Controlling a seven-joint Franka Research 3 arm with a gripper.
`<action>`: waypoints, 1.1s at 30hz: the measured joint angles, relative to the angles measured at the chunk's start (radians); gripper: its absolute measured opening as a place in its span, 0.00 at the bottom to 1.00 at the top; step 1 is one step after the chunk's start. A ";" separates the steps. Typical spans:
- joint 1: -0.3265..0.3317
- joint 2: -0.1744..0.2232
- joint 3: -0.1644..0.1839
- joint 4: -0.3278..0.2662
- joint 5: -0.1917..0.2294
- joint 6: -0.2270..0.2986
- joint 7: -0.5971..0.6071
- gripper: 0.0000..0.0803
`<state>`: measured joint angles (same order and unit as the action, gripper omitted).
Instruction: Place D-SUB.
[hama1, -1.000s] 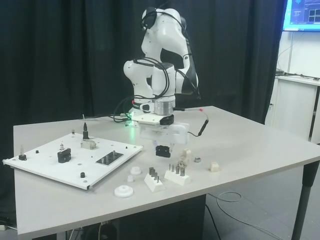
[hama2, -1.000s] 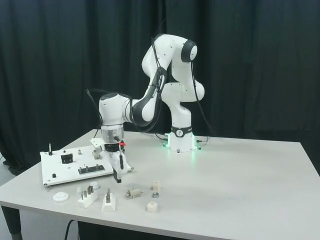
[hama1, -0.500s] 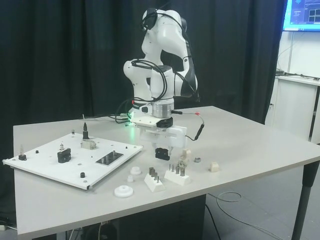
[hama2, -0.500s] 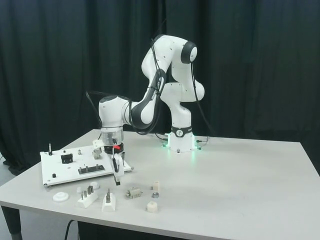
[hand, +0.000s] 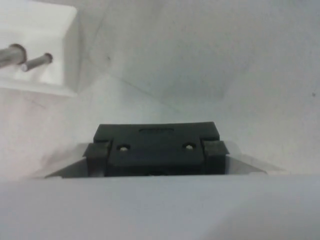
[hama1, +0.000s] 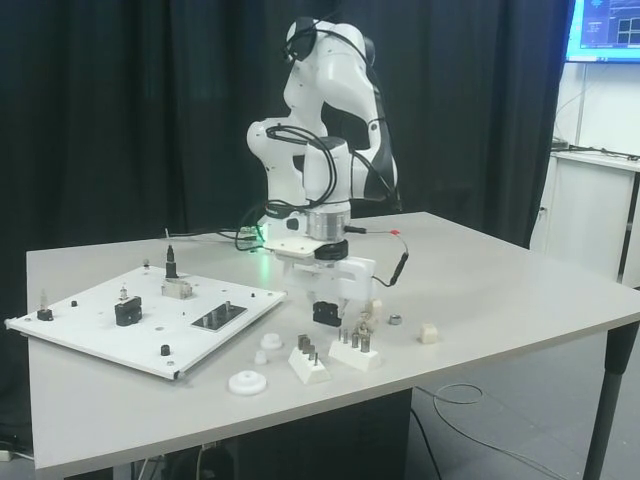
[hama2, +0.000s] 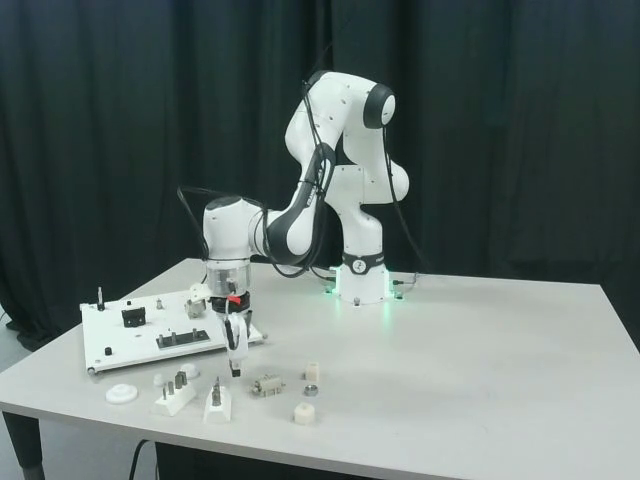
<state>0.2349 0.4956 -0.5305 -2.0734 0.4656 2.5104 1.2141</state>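
My gripper hangs just above the grey table, between the white board's near corner and the small parts, and is shut on a black D-SUB connector. The wrist view shows this black connector with two small screw heads, held across the gripper over bare table. In the second room view the gripper points down just off the white board, behind the pin stands. A dark slotted plate lies on the board.
Two white stands with metal pins stand close in front of the gripper; one shows in the wrist view. A white ring, a metal connector, a nut and white cubes lie nearby.
The wrist has turned and the gripper has sunk slightly toward the table, drifting a little toward the pin stands, still holding the black connector.
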 joint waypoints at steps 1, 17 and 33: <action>0.000 0.001 0.002 -0.001 0.000 0.008 -0.012 0.48; 0.000 0.014 0.013 -0.023 0.000 0.071 -0.129 0.48; 0.000 0.028 0.013 -0.023 0.000 0.073 -0.148 0.48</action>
<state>0.2352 0.5240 -0.5170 -2.0967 0.4654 2.5836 1.0658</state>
